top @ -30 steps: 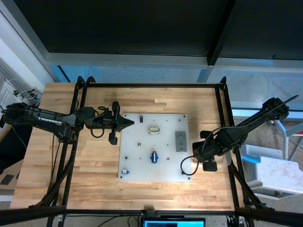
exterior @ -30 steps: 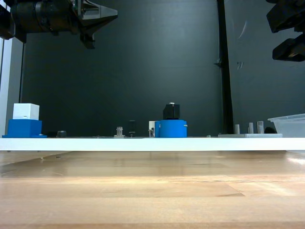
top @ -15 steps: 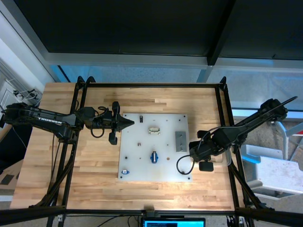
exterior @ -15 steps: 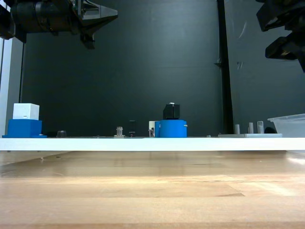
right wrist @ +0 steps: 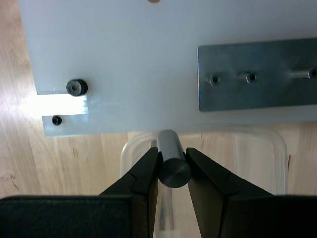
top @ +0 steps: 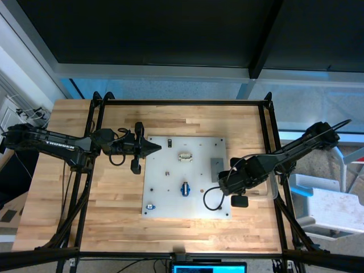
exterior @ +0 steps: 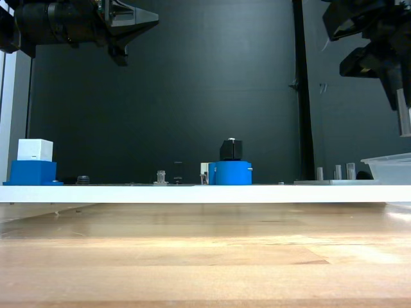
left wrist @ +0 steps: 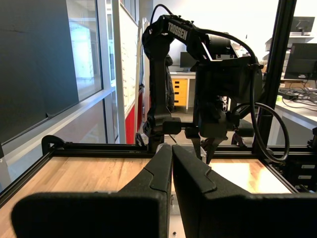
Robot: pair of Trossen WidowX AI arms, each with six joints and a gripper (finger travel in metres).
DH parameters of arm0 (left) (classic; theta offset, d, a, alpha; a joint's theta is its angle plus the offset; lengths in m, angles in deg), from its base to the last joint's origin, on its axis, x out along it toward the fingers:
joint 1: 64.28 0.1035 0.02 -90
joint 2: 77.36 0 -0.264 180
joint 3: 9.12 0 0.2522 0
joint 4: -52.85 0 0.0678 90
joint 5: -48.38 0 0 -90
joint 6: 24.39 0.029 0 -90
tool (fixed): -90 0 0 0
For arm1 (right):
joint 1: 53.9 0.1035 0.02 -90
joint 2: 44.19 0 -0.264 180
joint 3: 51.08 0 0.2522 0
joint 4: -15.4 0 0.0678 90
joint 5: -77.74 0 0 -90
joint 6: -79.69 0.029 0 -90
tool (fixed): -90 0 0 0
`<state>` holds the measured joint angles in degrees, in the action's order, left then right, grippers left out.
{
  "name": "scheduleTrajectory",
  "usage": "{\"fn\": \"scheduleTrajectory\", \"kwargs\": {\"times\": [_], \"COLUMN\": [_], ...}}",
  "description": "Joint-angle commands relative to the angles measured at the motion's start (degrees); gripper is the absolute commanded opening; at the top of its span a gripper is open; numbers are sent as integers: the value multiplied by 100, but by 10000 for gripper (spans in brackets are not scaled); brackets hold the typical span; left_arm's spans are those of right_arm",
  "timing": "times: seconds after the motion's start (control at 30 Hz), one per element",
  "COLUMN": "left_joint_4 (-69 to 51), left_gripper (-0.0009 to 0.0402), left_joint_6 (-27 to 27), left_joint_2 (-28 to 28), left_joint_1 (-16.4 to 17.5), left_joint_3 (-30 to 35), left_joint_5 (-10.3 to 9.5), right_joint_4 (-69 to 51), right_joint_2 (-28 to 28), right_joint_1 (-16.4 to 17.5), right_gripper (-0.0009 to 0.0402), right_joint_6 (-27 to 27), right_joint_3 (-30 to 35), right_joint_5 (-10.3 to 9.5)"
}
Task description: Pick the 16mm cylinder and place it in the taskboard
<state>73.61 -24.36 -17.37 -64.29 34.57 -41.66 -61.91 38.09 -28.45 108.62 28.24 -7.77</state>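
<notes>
One 16mm cylinder (right wrist: 173,161), pinched by its sides between the fingers (right wrist: 143,173) of the right gripper (right wrist: 172,157), long axis pointing down past the fingertips. Carried well above the table, over the seam where the clear plastic bin (right wrist: 277,144) meets the edge of the taskboard (right wrist: 124,44). Seen in the low view as a stub hanging below the jaws.

Appearance: short, round, smooth, dull grey, with a flat dark end face; far narrower than the gripper body.

Handling, as judged: rigid and solid, light for this arm, not fragile. Slick bare metal, so apt to twist or slide in a loose pinch. Best held as here, across the shank near the upper end, with the lower end left free for entry into a hole.

Likely target: somewhere near the grey metal block (right wrist: 257,77), which carries small upright pegs.

Left gripper (left wrist: 172,148) parked high beside the taskboard's left edge, fingers pressed together on nothing.
</notes>
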Motion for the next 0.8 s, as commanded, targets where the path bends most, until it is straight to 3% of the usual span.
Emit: {"fn": "scheduleTrajectory", "kwargs": {"times": [0.03, 0.8], "left_joint_4": [2, 2], "left_gripper": [0, 0], "left_joint_6": [2, 2], "left_joint_2": [2, 2], "left_joint_1": [0, 0], "left_joint_3": [2, 2], "left_joint_5": [2, 2], "right_joint_4": [4, 275], "right_joint_2": [181, 1119], "right_joint_1": [-44, -374], "right_gripper": [4, 4], "right_joint_6": [-85, -133], "right_joint_3": [175, 929], "right_joint_5": [0, 39]}}
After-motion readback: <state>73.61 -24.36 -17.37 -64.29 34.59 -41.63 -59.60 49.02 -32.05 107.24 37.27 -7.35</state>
